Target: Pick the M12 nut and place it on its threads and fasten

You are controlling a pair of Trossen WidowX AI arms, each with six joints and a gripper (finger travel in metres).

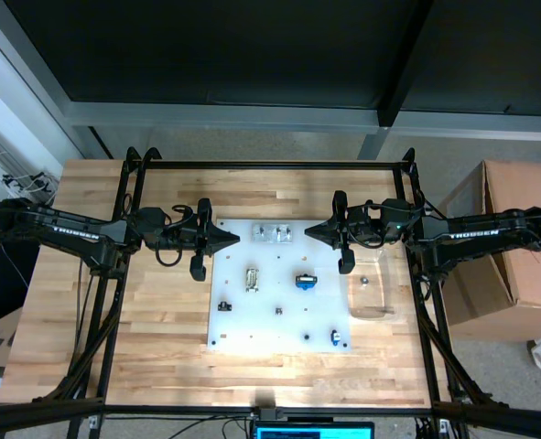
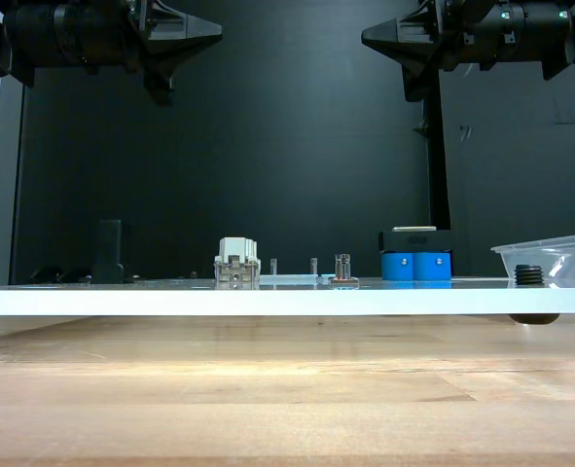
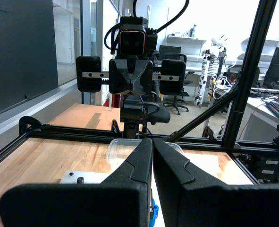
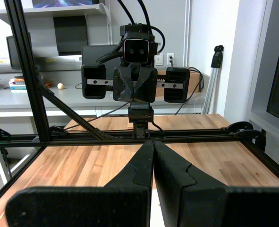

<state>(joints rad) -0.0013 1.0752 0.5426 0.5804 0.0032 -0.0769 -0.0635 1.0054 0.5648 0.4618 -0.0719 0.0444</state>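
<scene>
The small silver M12 nut lies free inside the clear tray just off the white board's right edge. Its black ribbed stud stands bare near the board's near right edge, and its ribs show on the stud in the low view. My left gripper hangs high over the board's far left edge, shut and holding nothing. My right gripper hangs high over the board's far right part, also shut and holding nothing. The two tips face each other. Each wrist view shows the fingers and fingers pressed together.
The white board carries a blue block, a white connector and small posts at its far edge. A black frame rings the wooden table. A cardboard box stands to the right.
</scene>
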